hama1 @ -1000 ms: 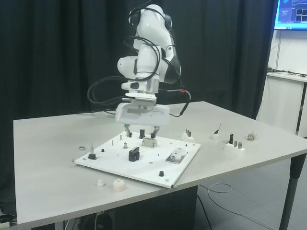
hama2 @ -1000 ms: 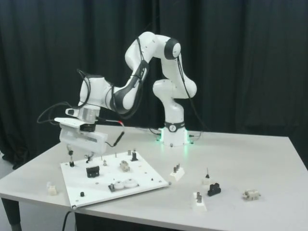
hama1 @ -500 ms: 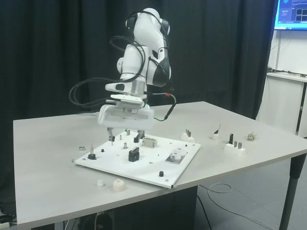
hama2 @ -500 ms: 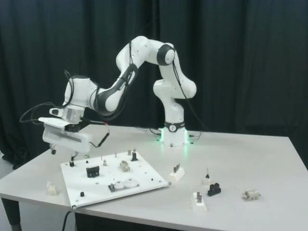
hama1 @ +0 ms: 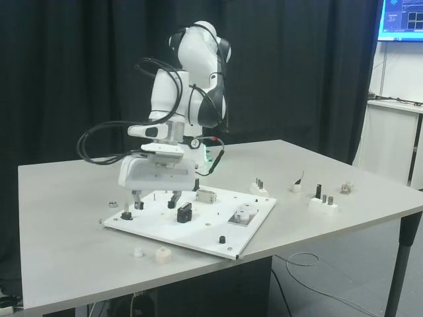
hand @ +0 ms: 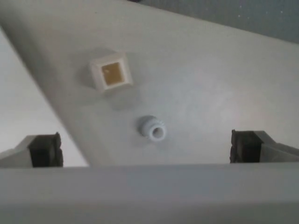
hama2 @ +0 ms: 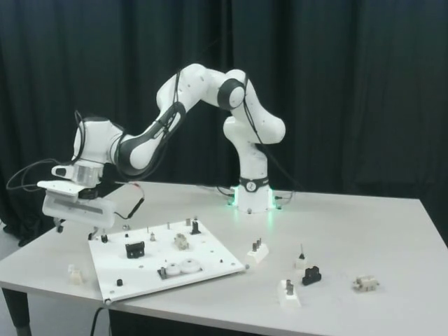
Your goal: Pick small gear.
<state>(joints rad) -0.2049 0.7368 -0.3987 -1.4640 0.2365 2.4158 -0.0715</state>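
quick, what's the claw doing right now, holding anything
Claw: open, holding nothing, above the small gear on the table.

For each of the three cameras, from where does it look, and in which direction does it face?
Wrist view: on the arm's wrist, looking down at the small gear and a white square block on the table; both fingertips show, apart.
First room view: off the table's front edge, facing the white board; arm without base.
Second room view: opposite the arm's base, facing the whole arm.
Both room views share the gripper and board.
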